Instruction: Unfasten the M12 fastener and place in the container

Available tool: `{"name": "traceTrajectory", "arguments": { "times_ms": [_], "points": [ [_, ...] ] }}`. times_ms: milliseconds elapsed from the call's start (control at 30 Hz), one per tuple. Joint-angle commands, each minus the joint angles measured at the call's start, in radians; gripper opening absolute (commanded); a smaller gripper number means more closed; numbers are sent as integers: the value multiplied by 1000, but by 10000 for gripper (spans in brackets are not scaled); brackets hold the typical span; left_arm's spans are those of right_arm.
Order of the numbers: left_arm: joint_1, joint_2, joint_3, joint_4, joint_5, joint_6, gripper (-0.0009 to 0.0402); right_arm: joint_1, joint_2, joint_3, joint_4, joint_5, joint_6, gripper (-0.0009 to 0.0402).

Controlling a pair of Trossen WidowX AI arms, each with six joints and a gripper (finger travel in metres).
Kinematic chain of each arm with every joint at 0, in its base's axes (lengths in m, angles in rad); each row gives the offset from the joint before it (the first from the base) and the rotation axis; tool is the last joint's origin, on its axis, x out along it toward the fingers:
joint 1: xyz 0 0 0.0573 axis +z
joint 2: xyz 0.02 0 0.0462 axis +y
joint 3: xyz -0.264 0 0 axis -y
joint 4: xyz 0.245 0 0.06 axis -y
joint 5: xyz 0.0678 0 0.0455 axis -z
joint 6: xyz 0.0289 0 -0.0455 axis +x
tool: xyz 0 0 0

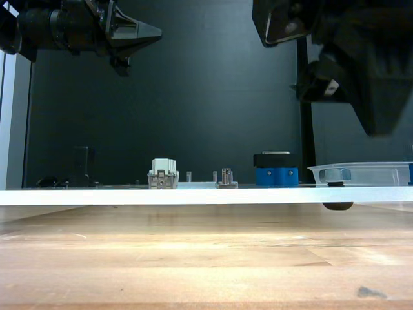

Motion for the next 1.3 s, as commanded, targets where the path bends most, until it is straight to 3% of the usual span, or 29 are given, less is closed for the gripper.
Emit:
{"name": "traceTrajectory", "arguments": {
  "times_ms": [33, 300, 533, 567, 600, 700, 733, 767, 1033, 1133, 1300],
  "points": [
    [0, 0, 0, 0, 0, 0, 0, -3, 23, -13, 21, 28, -10, 0],
    [0, 0, 0, 0, 0, 0, 0, -18, 35, -28, 39, 69, -9, 0],
    [0, 0, 0, 1, 0, 0, 0, -25, 35, -28, 34, 72, -11, 0],
    [0, 0, 0, 1, 0, 0, 0, -26, 33, -28, 23, 91, -11, 0],
    [0, 0, 0, 0, 0, 0, 0, -26, 29, -28, 6, 132, -10, 0],
    [0, 0, 0, 0, 0, 0, 0, -26, 5, -28, -66, 321, 42, 0],
    [0, 0, 0, 0, 0, 0, 0, -26, -6, -28, -80, 367, 64, 0],
    [0, 0, 0, 1, 0, 0, 0, -26, -17, -28, -85, 388, 74, 0],
    [0, 0, 0, 0, 0, 0, 0, -26, -51, -28, -109, 359, 68, 0],
    [0, 0, 0, 0, 0, 0, 0, -25, -54, -28, -107, 286, 68, 0],
    [0, 0, 0, 0, -3, 0, 0, -22, -61, -14, -69, 103, 34, 0]
  ]
}}
